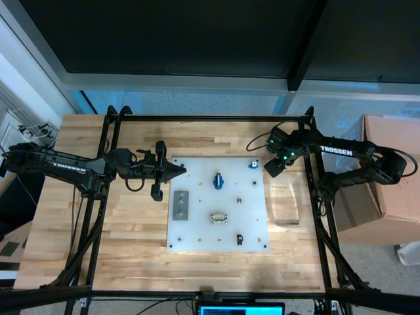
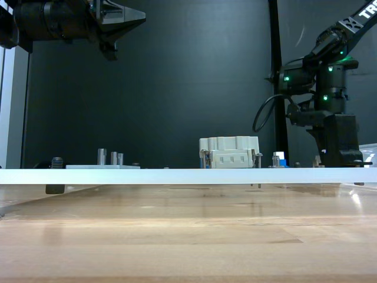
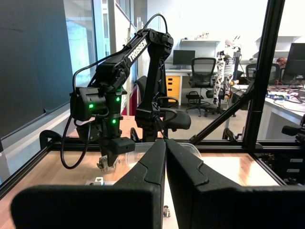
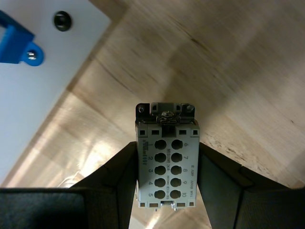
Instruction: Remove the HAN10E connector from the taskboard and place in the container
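one han10e connector point(image 4: 166, 143) pinched by its side walls in right gripper point(image 4: 167, 160), over table point(image 4: 228, 71) between taskboard point(image 1: 197, 236) and container point(image 1: 287, 223). likely rigid, light plastic; keep the side grip. left gripper point(image 3: 165, 149) closed, empty, raised at the board's left edge.

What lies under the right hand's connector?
Bare wooden table beside the white board's corner; the spot directly beneath is hidden by the connector in the right hand. Left hand, shut, hangs over the board's left edge.

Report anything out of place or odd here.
Nothing is spilled or damaged. The grey ten-hole HAN10E connector is off the white board, held square in the right hand over the wooden table beside the board's far right corner. The left hand hangs shut above the board's left edge.
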Robot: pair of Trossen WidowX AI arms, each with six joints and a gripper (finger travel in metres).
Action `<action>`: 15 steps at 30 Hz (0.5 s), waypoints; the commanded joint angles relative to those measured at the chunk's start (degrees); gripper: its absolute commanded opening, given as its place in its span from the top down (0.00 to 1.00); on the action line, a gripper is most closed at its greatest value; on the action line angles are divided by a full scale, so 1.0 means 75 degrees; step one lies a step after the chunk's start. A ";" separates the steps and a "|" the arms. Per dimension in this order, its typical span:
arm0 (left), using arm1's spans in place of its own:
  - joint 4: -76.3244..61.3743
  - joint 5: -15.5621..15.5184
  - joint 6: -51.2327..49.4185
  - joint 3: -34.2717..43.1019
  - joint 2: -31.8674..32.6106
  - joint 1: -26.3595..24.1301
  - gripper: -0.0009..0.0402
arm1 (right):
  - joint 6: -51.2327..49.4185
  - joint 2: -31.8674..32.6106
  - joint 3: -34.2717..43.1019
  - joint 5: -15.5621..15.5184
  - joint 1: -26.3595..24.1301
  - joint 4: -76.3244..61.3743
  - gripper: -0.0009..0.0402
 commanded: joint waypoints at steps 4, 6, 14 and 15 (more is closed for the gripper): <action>0.0000 0.0003 0.0000 0.0000 0.0000 0.0003 0.98 | -0.0003 0.0006 -0.0143 0.0003 -0.0041 0.0058 0.86; 0.0000 0.0003 0.0000 0.0000 0.0003 0.0000 0.98 | -0.0026 0.0006 -0.0154 0.0003 -0.0067 0.0058 0.80; 0.0000 0.0003 0.0000 0.0000 0.0003 0.0003 0.98 | -0.0032 0.0006 -0.0204 0.0003 -0.0079 0.0052 0.54; 0.0000 0.0003 0.0000 0.0000 0.0000 0.0000 0.98 | -0.0032 0.0006 -0.0204 0.0003 -0.0079 0.0055 0.51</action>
